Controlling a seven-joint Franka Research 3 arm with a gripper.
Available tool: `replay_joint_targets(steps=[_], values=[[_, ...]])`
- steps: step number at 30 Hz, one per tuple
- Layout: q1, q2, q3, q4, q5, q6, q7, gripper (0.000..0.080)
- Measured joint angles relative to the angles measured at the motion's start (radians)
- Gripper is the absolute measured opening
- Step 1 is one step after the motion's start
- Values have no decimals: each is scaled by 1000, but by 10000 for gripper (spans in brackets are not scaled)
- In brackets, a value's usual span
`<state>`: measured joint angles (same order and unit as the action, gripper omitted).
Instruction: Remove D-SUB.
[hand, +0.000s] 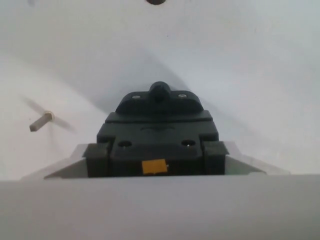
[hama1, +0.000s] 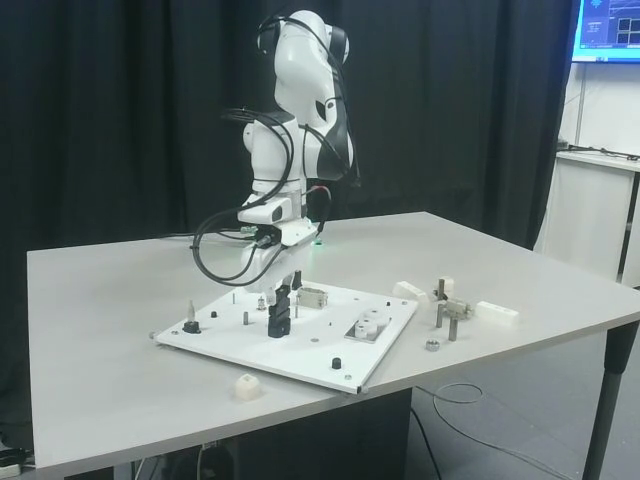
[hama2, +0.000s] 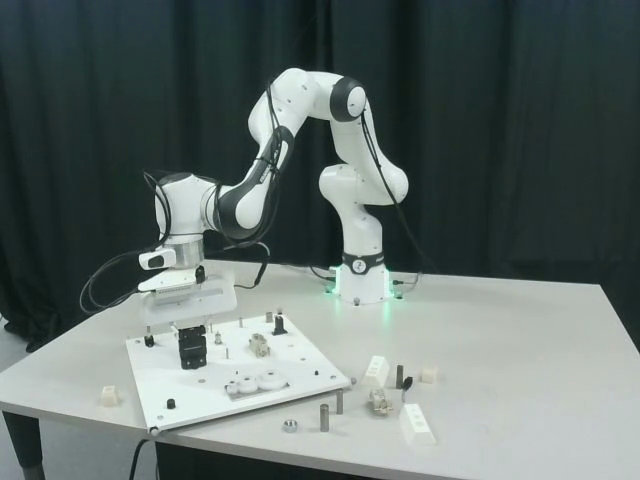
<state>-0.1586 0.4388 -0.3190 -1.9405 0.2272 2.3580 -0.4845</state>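
The D-SUB plug (hand: 157, 132) is a black housing with a cable boss on its far end and a small label on the near face. My gripper (hand: 156, 159) is shut on it, one black finger on each side of the body. In the first room view the plug (hama1: 278, 322) hangs upright under the gripper (hama1: 279, 298), low over the white board (hama1: 385, 345). I cannot tell whether its lower end touches the board. The second room view shows the same plug (hama2: 192, 352) near the board's (hama2: 300, 375) left part.
A metal socket (hama1: 312, 298) stands on the board just beside the plug. Thin pegs (hama1: 245, 318), black knobs (hama1: 191, 327) and white gears (hama1: 371, 322) also stand on the board. Loose white blocks (hama1: 496, 310) and metal parts (hama1: 447, 312) lie on the grey table (hama1: 120, 380).
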Motion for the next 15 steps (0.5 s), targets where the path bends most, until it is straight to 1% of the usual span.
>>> replay_joint_targets(steps=[8, 15], values=[[0, -12, -1, 3, 0, -4, 2, 385], [0, -40, -7, 5, -1, -32, 2, 385]])
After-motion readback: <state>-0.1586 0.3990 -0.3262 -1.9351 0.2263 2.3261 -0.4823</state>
